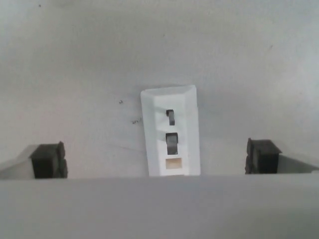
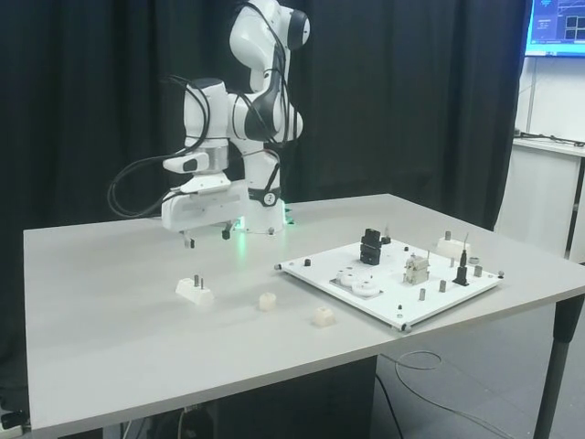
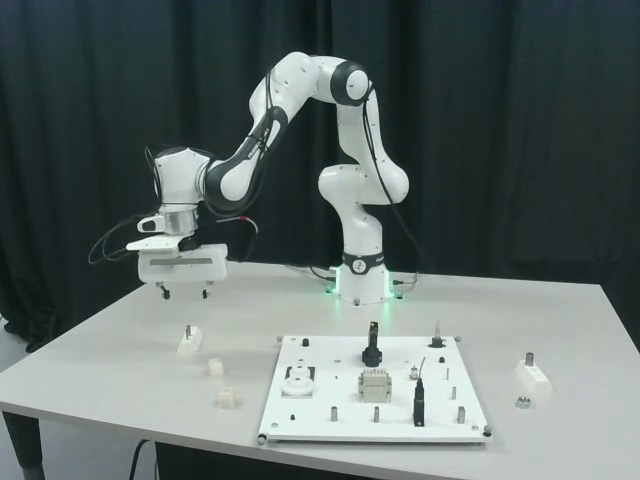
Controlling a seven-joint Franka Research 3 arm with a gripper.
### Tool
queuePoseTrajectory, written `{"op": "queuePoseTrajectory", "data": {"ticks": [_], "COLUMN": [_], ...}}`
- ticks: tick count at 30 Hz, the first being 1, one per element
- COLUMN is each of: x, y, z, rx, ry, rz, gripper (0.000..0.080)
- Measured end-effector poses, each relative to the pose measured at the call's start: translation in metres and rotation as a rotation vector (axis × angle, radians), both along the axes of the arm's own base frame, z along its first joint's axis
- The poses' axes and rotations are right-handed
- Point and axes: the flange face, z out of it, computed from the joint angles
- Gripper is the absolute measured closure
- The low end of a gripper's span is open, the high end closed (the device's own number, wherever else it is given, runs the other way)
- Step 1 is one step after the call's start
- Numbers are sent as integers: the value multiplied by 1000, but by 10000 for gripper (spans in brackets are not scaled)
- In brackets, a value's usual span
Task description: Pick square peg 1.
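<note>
A small white holder block [image 1: 170, 132] lies on the grey table [image 1: 75, 74]. Two dark grey pegs stand in it: a thin one [image 1: 170, 117] and a thicker square one [image 1: 171, 143]. Beside the thicker peg is an empty square hole [image 1: 174, 163]. My gripper [image 1: 154, 157] hangs well above the block, open, with one black fingertip [image 1: 47, 159] on each side of it and nothing between them. In the room views the gripper [image 2: 207, 240] [image 3: 185, 293] hovers over the holder [image 2: 195, 290] [image 3: 189, 341], clear of it.
Two small white blocks [image 3: 215, 367] [image 3: 227, 398] lie near the holder. A white assembly board [image 3: 375, 415] with several parts on it sits to the right. Another white holder [image 3: 531, 376] stands at the table's far right. The robot base [image 3: 363, 275] is behind.
</note>
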Motion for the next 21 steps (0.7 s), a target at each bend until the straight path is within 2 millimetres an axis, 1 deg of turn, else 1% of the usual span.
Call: {"op": "queuePoseTrajectory", "data": {"ticks": [9,21], "x": [0,7], "y": [-1,-1], "z": [-10,-42], "rx": [-16,-58], "ry": [14,25], "rz": [6,50], "gripper": [3,3]}}
